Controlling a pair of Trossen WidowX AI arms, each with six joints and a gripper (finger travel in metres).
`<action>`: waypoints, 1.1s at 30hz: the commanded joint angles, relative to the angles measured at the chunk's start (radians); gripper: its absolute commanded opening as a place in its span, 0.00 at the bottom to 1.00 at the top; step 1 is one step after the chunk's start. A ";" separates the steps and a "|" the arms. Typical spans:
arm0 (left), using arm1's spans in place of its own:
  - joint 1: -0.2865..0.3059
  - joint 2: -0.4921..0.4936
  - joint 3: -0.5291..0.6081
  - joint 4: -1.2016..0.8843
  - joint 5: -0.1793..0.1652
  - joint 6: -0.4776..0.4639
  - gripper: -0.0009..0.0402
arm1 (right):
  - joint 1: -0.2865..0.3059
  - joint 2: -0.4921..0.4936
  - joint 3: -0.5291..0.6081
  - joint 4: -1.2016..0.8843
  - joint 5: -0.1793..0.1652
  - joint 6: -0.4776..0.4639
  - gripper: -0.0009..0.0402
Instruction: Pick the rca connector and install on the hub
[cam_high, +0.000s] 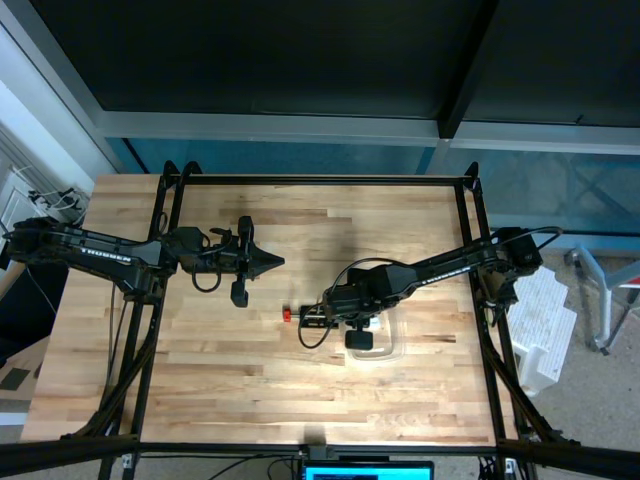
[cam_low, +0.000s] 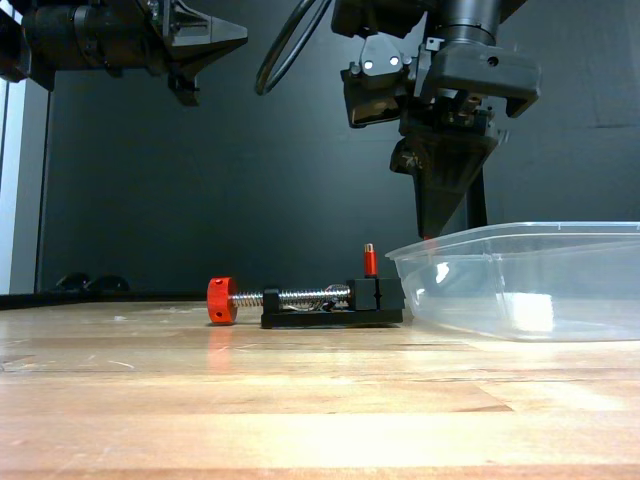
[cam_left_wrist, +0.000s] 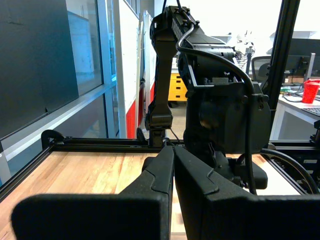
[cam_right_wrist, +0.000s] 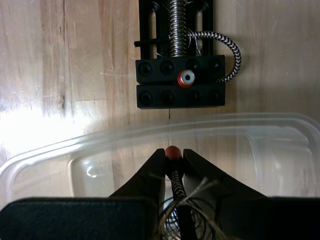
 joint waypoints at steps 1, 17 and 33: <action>0.000 0.000 0.000 0.000 0.000 0.000 0.02 | 0.000 -0.022 -0.019 -0.001 0.000 -0.001 0.02; 0.000 0.000 0.000 0.000 0.000 0.000 0.02 | 0.003 -0.121 -0.121 -0.001 0.002 -0.025 0.02; 0.000 0.000 0.000 0.000 0.000 0.000 0.02 | 0.014 -0.235 -0.240 0.018 0.018 -0.030 0.02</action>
